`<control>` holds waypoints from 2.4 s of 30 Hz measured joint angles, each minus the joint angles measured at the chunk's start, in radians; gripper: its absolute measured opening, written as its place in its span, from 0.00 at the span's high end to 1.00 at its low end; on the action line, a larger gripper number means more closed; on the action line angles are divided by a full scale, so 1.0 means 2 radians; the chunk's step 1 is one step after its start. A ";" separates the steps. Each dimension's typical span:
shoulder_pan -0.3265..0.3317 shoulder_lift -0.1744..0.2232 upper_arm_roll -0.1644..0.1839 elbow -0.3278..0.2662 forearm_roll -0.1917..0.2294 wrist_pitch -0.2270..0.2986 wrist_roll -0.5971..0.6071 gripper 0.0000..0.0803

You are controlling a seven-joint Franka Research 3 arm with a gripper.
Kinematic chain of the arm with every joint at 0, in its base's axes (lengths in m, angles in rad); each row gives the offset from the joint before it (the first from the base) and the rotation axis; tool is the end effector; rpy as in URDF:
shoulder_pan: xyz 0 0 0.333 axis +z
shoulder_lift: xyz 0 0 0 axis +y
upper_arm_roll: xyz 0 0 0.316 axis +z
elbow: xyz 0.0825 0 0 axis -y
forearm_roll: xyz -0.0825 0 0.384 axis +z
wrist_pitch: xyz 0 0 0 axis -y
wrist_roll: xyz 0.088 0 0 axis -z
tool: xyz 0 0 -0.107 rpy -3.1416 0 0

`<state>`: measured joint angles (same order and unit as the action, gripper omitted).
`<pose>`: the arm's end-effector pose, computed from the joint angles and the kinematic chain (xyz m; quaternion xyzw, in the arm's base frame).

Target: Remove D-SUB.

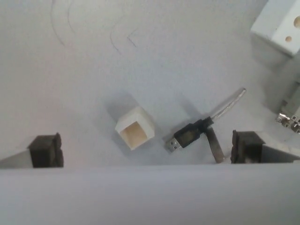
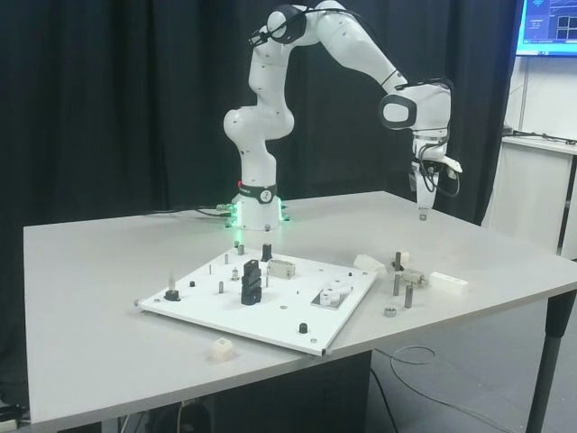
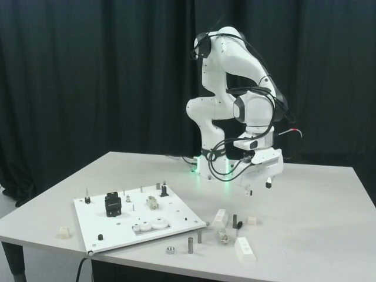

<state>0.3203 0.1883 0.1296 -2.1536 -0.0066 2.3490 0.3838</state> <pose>0.5063 0.2435 0.3140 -0.9994 -0.0342 0.0000 0.0107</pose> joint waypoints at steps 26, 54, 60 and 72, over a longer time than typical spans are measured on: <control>-0.001 0.004 -0.005 0.001 -0.002 0.001 0.000 0.00; -0.002 0.009 -0.051 0.018 -0.033 -0.007 -0.002 0.00; -0.012 0.008 -0.073 0.029 -0.055 -0.023 -0.017 0.00; -0.067 0.008 -0.101 0.053 -0.088 -0.053 -0.080 0.00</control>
<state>0.1853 0.2040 -0.0725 -2.0482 -0.1826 2.2431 0.2240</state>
